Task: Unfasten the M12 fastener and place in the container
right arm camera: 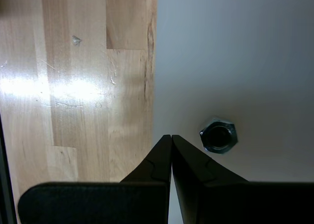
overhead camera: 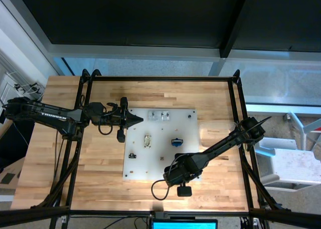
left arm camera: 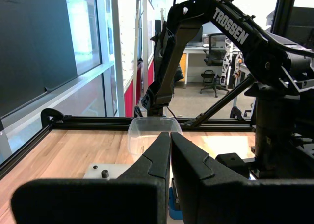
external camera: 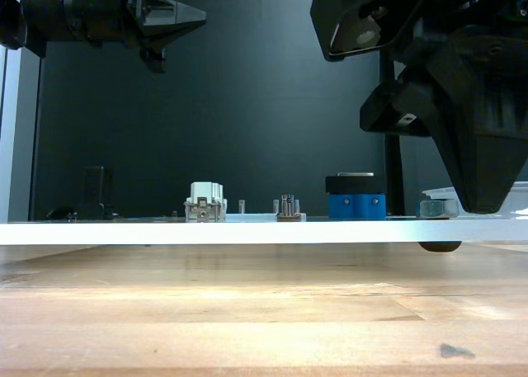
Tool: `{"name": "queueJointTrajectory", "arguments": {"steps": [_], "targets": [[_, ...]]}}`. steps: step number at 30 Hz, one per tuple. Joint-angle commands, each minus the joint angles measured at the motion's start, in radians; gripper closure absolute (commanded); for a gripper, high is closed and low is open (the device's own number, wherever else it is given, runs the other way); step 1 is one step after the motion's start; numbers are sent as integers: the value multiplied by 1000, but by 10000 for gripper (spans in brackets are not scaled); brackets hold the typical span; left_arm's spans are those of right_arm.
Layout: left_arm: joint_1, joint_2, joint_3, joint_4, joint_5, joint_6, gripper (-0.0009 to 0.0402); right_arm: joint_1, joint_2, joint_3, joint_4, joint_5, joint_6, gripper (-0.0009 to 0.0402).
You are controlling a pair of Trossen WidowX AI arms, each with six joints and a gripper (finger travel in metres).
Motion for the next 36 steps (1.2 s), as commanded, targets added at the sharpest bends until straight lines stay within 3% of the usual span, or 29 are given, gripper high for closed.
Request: {"name": "queueJointTrajectory", "arguments": {"steps": [1, 16, 21, 24, 25, 26, 27, 28, 29, 32, 36], "targets": [[0, 0, 0, 0, 0, 0, 393, -2, -1, 0, -9, 16, 0, 393], [0, 0, 0, 0, 0, 0, 393, -2, -4, 0, -42, 75, 0, 393], [0, 0, 0, 0, 0, 0, 393, -2, -11, 0, -74, 108, 7, 393], [0, 0, 0, 0, 0, 0, 393, -2, -17, 0, -94, 149, 17, 393], [0, 0, 0, 0, 0, 0, 393, -2, -23, 0, -104, 185, 21, 394], [0, 0, 0, 0, 0, 0, 393, -2, -28, 2, -132, 283, 76, 394], [0, 0, 0, 0, 0, 0, 393, -1, -32, 7, -179, 405, 189, 393], [0, 0, 0, 0, 0, 0, 393, 0, -35, 16, -225, 479, 264, 393], [0, 0, 0, 0, 0, 0, 393, 0, -39, 24, -247, 504, 282, 393], [0, 0, 0, 0, 0, 0, 393, 0, -47, 32, -250, 477, 260, 393], [0, 0, 0, 2, 0, 0, 393, 1, -48, 30, -245, 359, 230, 393]]}}
